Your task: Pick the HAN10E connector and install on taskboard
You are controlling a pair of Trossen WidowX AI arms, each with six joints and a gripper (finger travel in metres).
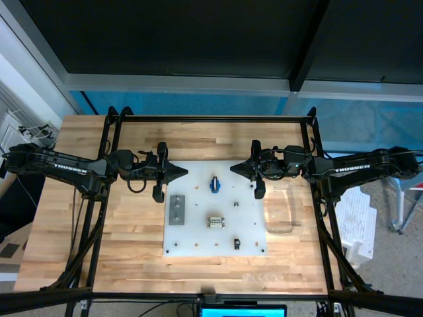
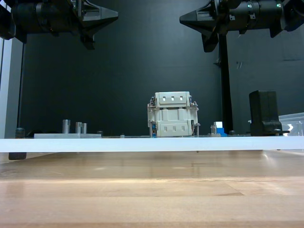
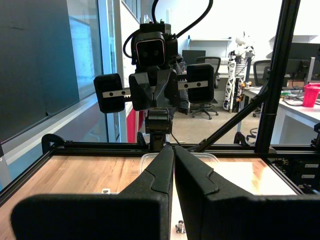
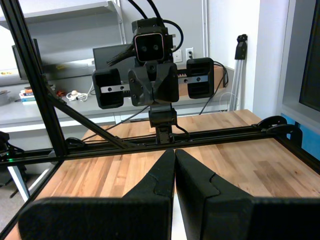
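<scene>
The HAN10E connector (image 1: 215,223) is a beige-grey block with metal ends, standing upright on the white taskboard (image 1: 192,244) near its middle. The low view shows the connector (image 2: 172,115) resting on the board's plate (image 2: 142,145) with nothing touching it. My left gripper (image 1: 187,172) hangs high over the board's far left edge, shut and empty, pointing right. Opposite it, my right gripper (image 1: 231,168) hovers at the same height, shut and empty, pointing left. The wrist views show each closed pair of fingers, left gripper (image 3: 173,150) and right gripper (image 4: 174,152), facing the other arm.
The board also holds a grey metal block (image 1: 177,210) at its left, a blue part (image 1: 214,184) at the back and a black fitting (image 1: 237,244) near the front. A clear tray (image 1: 284,211) lies to the board's right. A black frame surrounds the wooden table.
</scene>
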